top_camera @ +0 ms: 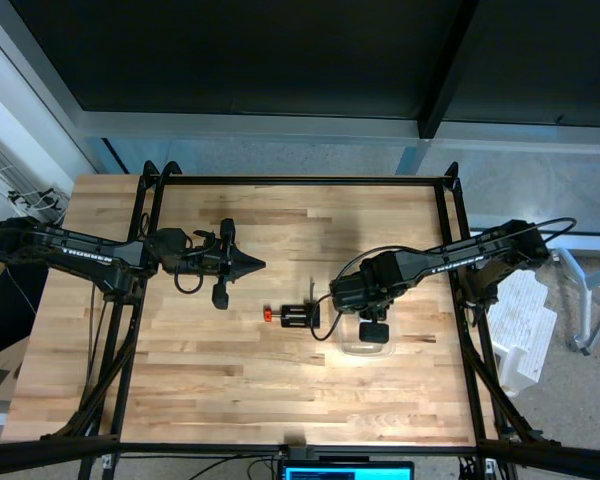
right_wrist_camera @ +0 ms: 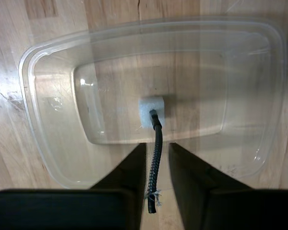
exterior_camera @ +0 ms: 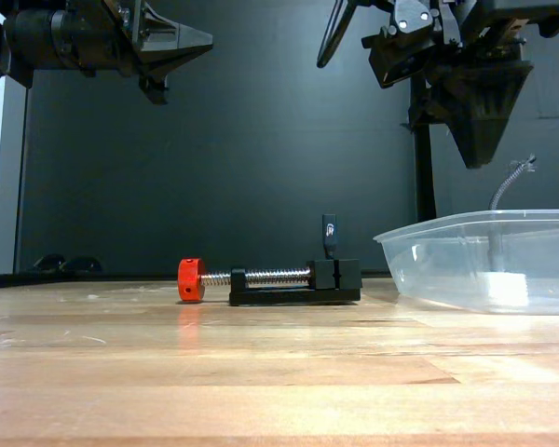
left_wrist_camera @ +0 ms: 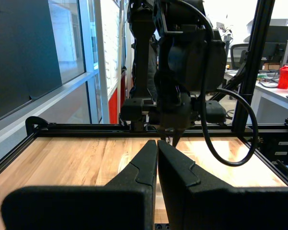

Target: Pick the USB-C connector and install on taskboard

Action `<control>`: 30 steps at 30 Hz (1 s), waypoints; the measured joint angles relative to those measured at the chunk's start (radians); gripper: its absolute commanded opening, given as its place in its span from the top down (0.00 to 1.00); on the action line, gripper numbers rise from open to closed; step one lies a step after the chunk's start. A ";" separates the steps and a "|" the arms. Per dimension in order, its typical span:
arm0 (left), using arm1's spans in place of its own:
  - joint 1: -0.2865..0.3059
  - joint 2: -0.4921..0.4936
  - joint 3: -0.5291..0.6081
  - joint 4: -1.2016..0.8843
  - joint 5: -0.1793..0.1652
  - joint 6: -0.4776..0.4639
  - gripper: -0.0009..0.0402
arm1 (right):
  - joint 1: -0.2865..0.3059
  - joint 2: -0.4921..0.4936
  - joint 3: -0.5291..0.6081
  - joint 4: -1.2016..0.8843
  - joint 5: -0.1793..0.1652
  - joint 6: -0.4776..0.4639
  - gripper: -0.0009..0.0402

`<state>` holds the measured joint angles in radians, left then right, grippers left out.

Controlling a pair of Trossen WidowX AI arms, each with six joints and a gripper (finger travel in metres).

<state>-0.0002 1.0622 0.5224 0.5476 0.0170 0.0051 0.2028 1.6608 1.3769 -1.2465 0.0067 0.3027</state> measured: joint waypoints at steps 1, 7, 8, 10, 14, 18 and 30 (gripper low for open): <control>0.000 0.000 0.000 0.000 0.000 0.000 0.98 | 0.001 0.003 0.000 0.000 0.000 0.003 0.69; 0.000 0.000 0.000 0.000 0.000 0.000 0.98 | 0.008 0.029 -0.007 0.004 0.029 0.006 0.58; 0.000 0.000 0.000 0.000 0.000 0.000 0.98 | 0.008 0.032 -0.011 0.008 0.031 0.006 0.57; 0.000 0.000 0.000 0.000 0.000 0.000 0.98 | 0.009 0.038 -0.024 0.027 0.031 0.006 0.56; 0.000 0.000 0.000 0.000 0.000 0.000 0.98 | 0.011 0.050 -0.037 0.036 0.030 0.005 0.56; 0.000 0.000 0.000 0.000 0.000 0.000 0.98 | 0.012 0.051 -0.063 0.062 0.028 0.002 0.56; 0.000 0.000 0.000 0.000 0.000 0.000 0.98 | 0.013 0.051 -0.126 0.114 0.027 -0.014 0.56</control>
<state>-0.0002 1.0622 0.5228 0.5476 0.0170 0.0055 0.2161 1.7123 1.2507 -1.1320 0.0341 0.2886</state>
